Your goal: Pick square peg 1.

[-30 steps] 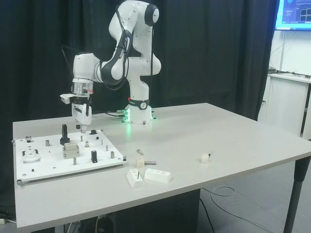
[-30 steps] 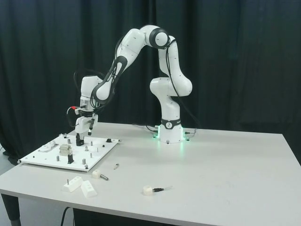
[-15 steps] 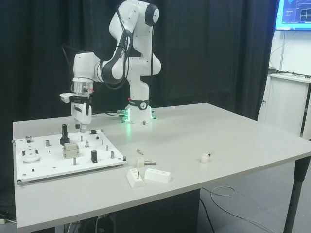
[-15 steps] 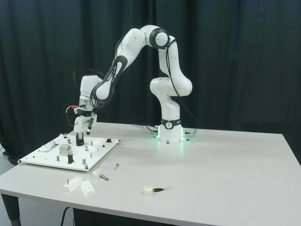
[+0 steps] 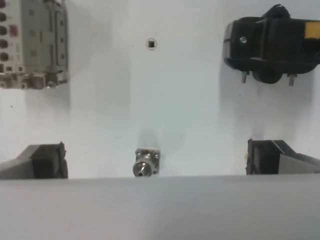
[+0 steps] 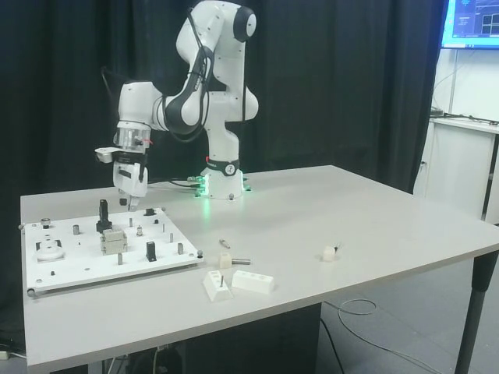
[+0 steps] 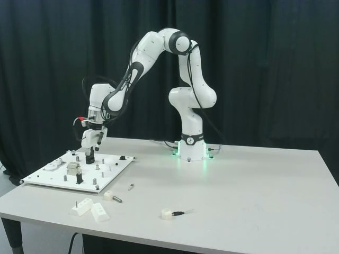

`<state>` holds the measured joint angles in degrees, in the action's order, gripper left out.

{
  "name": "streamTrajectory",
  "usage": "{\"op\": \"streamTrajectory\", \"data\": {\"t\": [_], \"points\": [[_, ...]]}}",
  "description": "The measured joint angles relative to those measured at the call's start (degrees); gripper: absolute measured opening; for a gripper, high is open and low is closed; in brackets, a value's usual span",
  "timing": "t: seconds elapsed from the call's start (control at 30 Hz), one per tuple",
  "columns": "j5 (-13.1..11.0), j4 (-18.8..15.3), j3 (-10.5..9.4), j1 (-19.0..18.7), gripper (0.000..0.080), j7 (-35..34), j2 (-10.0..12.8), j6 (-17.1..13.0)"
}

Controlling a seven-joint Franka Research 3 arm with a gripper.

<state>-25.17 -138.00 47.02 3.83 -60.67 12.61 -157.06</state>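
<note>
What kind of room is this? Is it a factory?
Probably a robot lab or demo room, not a factory. A white arm is bolted on a grey table, black curtains hang all around, and a white board of small practice parts sits under the gripper.

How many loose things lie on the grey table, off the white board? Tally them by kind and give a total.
White blocks: 4 (wedge block, holed block, small cube, rounded piece)
Metal pins lying flat: 2 (lone pin, pin beside the small cube)
Total: 6
</note>
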Motion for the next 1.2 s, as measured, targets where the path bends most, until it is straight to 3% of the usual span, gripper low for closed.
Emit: {"op": "streamTrajectory", "data": {"t": [0.77,1.2], "points": [[1.54,0.46,-0.04,-3.98,0.08,-0.24,-0.58,0.0],[8.58,2.78,-0.55,-9.36,0.08,1.75,-1.42,0.0]]}}
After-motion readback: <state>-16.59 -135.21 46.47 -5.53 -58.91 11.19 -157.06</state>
